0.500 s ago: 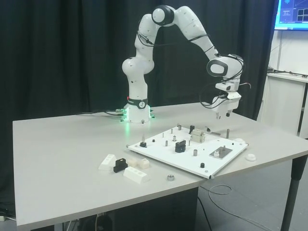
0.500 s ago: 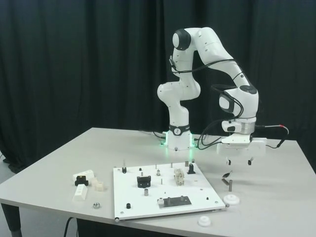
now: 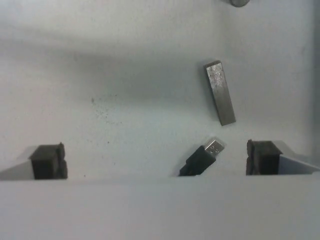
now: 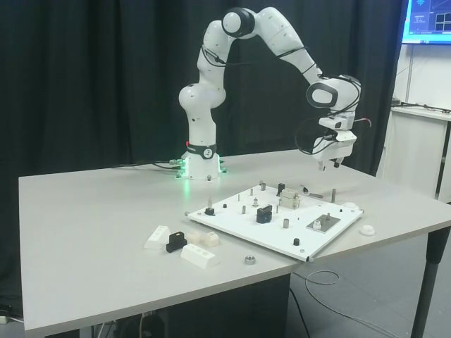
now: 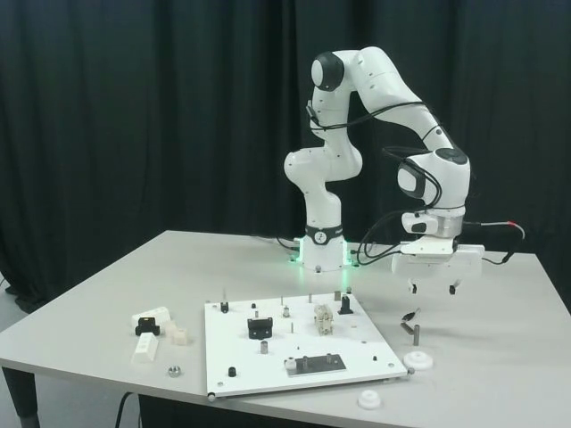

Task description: Remove waterproof.

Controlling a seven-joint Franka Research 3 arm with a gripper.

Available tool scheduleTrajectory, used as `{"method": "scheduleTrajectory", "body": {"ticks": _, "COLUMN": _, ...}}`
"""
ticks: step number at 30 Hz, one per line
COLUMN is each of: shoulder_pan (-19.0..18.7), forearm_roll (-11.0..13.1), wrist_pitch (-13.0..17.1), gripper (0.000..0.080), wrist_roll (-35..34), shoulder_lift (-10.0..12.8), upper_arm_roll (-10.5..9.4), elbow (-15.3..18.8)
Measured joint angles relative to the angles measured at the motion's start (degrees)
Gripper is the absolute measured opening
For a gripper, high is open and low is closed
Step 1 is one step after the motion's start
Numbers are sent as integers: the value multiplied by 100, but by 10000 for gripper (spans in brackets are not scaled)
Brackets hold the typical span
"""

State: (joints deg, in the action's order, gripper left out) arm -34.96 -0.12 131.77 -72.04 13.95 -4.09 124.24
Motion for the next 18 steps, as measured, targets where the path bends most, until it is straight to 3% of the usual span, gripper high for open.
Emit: {"method": "scheduleTrajectory", "body": {"ticks": 18, "shoulder_pan": 0, "forearm_roll": -275, "wrist_pitch": -217, "gripper": 800, "wrist_roll": 0, "shoulder_lift": 0, "upper_arm_roll": 87, "elbow": -154}}
